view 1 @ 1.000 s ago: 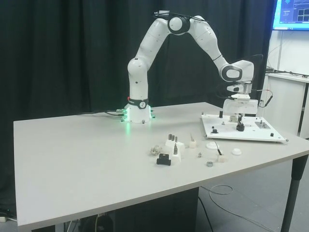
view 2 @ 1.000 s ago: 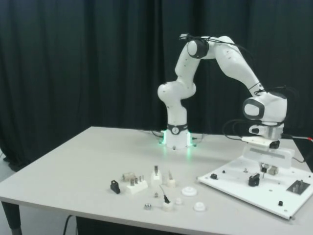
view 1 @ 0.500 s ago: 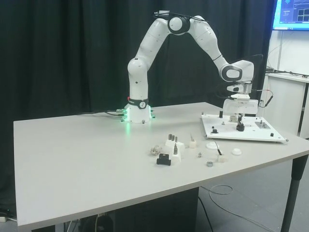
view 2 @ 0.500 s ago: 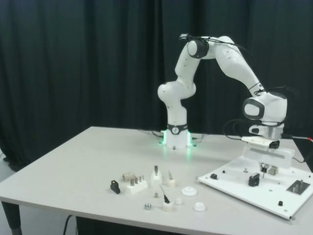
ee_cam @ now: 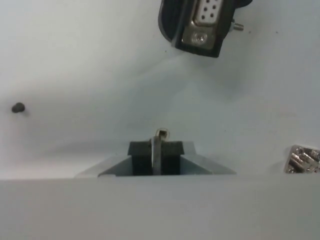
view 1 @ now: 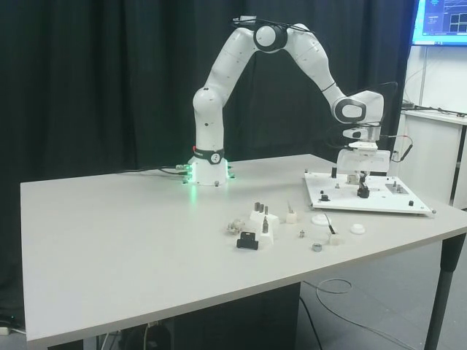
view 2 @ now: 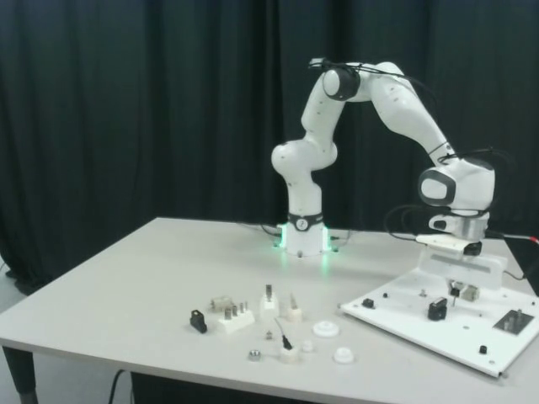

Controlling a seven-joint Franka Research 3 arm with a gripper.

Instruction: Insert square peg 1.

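1. End effector low over the white board; fingers clamped on the square peg, a thin grey bar held upright.
2. Peg tip meets the board surface at a small hole; seating depth unclear.
3. Black-framed connector well apart on the board, cut off by the frame edge.
4. White holder block on the grey counter carries upright pins; details too small.
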